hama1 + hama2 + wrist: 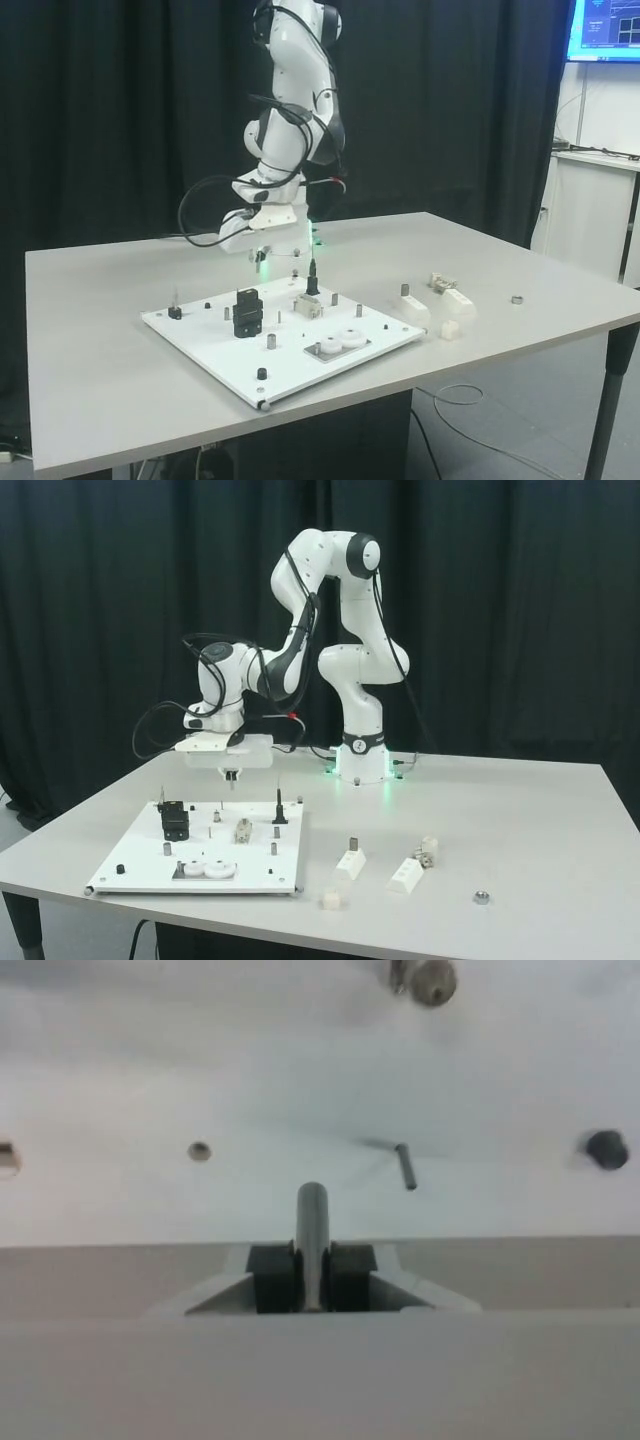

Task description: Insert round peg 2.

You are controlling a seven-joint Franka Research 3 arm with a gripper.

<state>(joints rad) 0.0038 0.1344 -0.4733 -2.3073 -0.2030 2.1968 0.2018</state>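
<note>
The grey bench (520,810) carries a white board (140,865) at its front edge, three small white blocks (349,864) beside the board, a small nut (481,898), and the arm's base (362,765).

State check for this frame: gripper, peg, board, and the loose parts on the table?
gripper: shut on round peg, above the board.
round peg: held, not yet inserted.
white board: flat on the table, parts standing on it.
white blocks: loose on the table beside the board.
</note>
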